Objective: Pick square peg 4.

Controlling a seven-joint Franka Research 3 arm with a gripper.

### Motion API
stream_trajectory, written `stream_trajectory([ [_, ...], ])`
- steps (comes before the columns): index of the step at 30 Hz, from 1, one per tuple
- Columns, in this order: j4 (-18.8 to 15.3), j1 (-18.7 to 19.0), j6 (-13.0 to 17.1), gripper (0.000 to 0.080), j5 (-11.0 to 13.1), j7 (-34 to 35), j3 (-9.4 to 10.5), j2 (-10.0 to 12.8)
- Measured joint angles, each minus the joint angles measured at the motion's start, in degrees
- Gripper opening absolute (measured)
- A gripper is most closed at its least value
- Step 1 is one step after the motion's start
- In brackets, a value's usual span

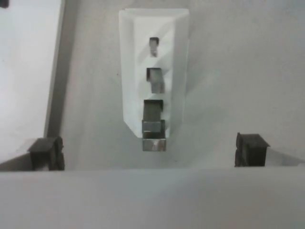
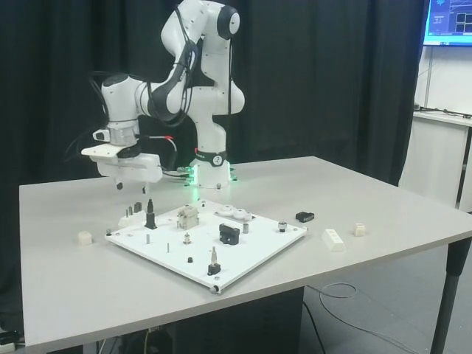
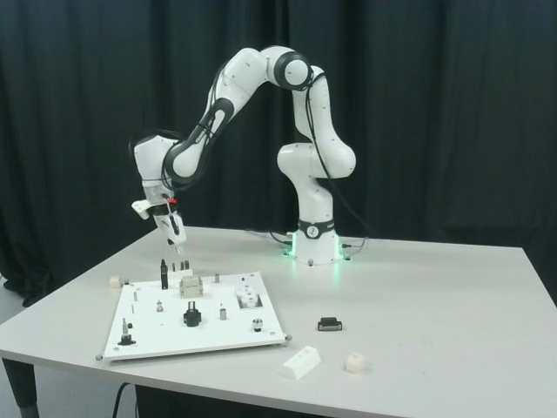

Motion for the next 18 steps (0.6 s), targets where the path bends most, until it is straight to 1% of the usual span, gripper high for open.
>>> stream_trajectory([
  [8, -3.12, 1.35, 4.26, 0.08, 0.0, 1.28, 0.0, 0.09],
  [18, -5.9, 1.58, 8.12, 0.08, 0.0, 1.51, 0.0, 0.48],
])
